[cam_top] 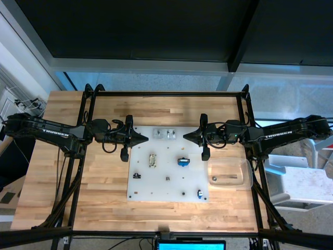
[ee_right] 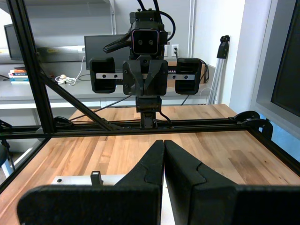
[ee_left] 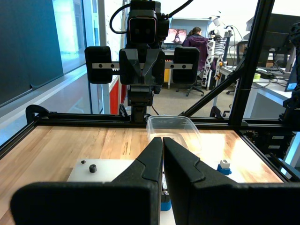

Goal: Pick the M12 fastener and fasten on the M12 threads

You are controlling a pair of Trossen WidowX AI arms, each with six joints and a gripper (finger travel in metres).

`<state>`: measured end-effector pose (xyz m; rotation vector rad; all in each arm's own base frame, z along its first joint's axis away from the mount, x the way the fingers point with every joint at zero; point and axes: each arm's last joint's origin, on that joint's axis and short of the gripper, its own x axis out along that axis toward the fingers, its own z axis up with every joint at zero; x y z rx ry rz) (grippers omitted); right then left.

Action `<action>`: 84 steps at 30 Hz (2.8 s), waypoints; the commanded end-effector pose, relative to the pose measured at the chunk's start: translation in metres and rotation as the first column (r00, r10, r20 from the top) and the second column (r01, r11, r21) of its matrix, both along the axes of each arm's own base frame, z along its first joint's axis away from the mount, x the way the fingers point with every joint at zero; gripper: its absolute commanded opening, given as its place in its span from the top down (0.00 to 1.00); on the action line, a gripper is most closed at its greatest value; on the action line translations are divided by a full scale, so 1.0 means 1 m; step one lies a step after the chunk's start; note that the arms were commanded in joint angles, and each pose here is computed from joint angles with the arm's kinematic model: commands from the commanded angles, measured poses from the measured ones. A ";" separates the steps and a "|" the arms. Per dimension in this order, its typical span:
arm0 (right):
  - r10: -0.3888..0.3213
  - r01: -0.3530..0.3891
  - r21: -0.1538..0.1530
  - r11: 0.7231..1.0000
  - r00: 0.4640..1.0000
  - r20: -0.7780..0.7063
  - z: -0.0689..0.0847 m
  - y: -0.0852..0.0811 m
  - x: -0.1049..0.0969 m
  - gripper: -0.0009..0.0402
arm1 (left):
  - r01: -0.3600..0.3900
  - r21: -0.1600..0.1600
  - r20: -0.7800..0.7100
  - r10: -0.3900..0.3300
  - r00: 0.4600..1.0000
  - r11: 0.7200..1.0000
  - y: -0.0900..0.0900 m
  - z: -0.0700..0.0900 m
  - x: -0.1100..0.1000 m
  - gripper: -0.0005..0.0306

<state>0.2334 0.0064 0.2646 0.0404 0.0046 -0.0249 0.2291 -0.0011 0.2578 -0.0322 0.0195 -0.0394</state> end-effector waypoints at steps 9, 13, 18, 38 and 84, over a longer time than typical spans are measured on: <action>0.000 0.000 0.000 1.000 1.000 0.002 0.000 0.000 0.000 0.98 | 0.001 0.000 0.000 -0.001 1.000 1.000 0.000 0.000 0.000 0.98; 0.005 -0.005 0.008 1.000 1.000 -0.003 0.001 0.000 0.000 0.98 | 0.001 0.000 0.000 -0.001 1.000 1.000 0.000 0.000 0.000 0.98; 0.007 -0.006 0.005 1.000 0.982 -0.191 0.006 0.001 0.003 0.98 | 0.000 0.000 0.000 0.000 1.000 1.000 0.000 0.000 0.000 0.98; 0.073 -0.145 -0.035 0.989 0.676 -0.733 0.028 0.023 -0.024 0.98 | 0.001 0.000 0.000 -0.001 1.000 1.000 0.000 0.000 0.000 0.98; 0.040 -0.508 0.015 0.861 0.039 -0.998 -0.028 0.108 -0.014 0.69 | 0.001 0.000 0.000 -0.001 1.000 1.000 0.000 0.000 0.000 0.98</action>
